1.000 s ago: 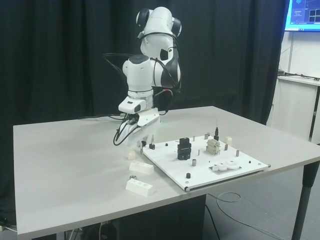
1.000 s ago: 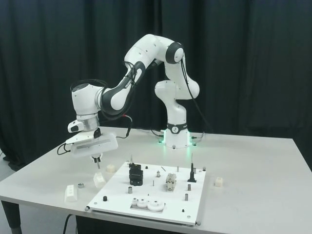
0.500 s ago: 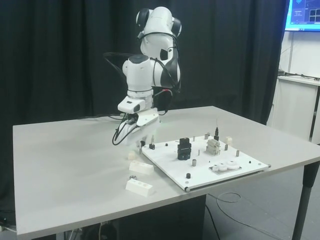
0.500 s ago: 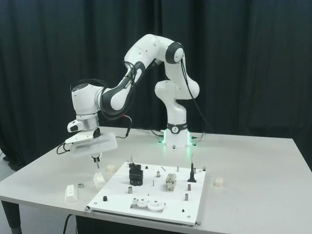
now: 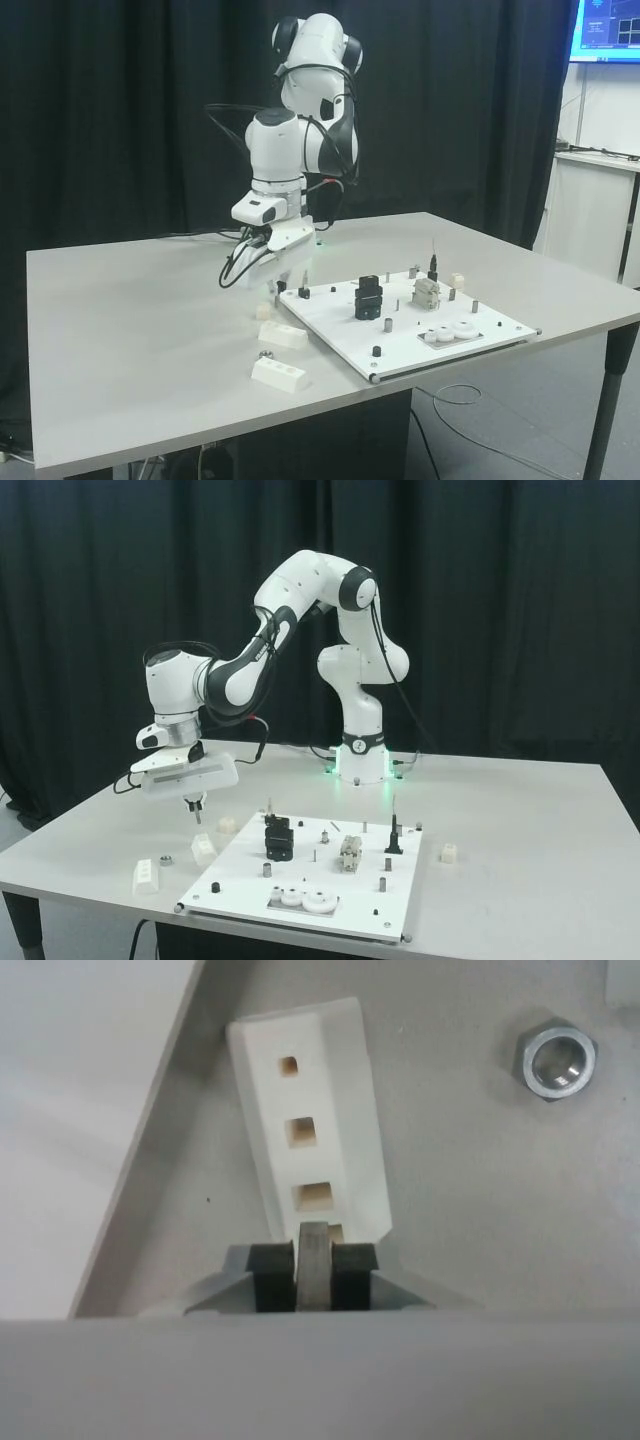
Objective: Insert square peg 2.
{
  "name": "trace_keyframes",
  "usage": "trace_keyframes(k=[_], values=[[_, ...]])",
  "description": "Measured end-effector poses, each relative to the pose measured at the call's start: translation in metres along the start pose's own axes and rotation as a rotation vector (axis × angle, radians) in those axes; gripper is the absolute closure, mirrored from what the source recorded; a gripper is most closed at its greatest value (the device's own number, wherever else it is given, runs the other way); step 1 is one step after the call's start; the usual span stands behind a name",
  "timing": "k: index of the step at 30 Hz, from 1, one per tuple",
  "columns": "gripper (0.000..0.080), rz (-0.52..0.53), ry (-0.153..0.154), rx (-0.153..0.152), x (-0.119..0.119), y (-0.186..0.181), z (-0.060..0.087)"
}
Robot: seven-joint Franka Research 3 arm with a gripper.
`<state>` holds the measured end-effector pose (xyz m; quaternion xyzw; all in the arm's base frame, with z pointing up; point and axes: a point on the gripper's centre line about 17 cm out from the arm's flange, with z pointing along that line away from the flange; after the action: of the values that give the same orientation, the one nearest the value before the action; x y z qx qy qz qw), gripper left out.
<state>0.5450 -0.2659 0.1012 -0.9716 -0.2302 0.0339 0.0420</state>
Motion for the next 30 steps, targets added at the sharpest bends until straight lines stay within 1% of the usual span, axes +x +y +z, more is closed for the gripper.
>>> trace_keyframes(k=[8, 11, 13, 19, 23, 30], values=[[0.0729, 0.026, 0.003, 0.001, 0.003, -0.002, -0.002], [0.0729, 0.050, 0.001, 0.010, 0.004, -0.008, -0.005], [0.0729, 0.063, -0.006, 0.018, 0.005, -0.013, -0.007], [0.0729, 0.093, -0.034, 0.035, 0.005, -0.031, -0.020], [0.0729, 0.100, -0.045, 0.039, 0.006, -0.045, -0.030], [0.0729, 0.111, -0.046, 0.033, 0.007, -0.068, -0.046]])
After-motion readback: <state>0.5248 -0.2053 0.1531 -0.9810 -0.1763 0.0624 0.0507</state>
